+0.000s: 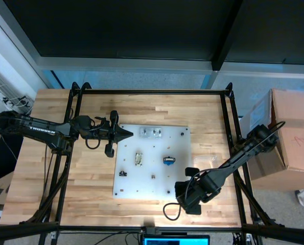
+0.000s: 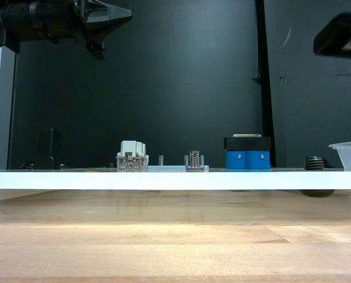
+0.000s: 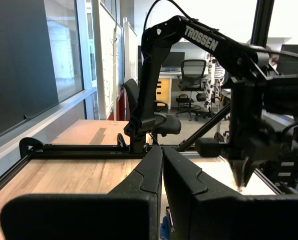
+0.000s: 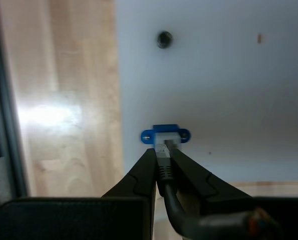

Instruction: Remove the RJ45 connector from the taskboard and place in the container

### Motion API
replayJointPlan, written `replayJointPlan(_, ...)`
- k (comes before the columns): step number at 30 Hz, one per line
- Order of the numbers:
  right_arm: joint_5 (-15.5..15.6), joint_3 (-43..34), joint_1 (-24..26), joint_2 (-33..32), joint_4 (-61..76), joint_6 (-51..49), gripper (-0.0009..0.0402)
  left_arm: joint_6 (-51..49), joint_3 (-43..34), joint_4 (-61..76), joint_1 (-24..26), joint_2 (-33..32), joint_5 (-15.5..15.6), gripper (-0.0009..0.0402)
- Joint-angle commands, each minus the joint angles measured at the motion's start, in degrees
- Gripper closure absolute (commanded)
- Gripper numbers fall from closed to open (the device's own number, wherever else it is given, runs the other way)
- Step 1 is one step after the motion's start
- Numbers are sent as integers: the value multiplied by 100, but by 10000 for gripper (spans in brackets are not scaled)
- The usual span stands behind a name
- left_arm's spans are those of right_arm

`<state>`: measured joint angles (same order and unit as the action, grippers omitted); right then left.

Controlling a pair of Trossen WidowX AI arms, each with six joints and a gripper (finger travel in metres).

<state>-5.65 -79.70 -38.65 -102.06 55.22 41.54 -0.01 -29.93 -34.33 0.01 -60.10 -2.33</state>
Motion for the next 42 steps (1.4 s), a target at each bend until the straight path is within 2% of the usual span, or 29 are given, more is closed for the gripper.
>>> replayJointPlan(1,-83,-4,9,142,44,-4,393,0,-2,0,-2,-2,0,393)
replayJointPlan(8,-76,144,-9,573,520,52,393,0,-2,0,-2,-2,0,393)
replayJointPlan(23,-31,1764,-424,1980,616,608,386,0,-2,0,-2,-2,0,393)
replayJointPlan(26,-26,1908,-461,2120,599,654,345,0,-2,0,-2,-2,0,393)
replayJointPlan(29,-42,1926,-463,2199,649,647,280,0,-2,0,0,-2,0,393)
replayJointPlan(35,-286,1926,-463,2297,929,643,177,0,-2,-2,-2,-2,0,393)
replayJointPlan(38,-385,1926,-461,2337,979,629,153,0,-2,0,0,-2,0,393)
replayJointPlan(42,-385,1926,-461,2374,1034,577,149,0,-2,0,-2,-2,0,393)
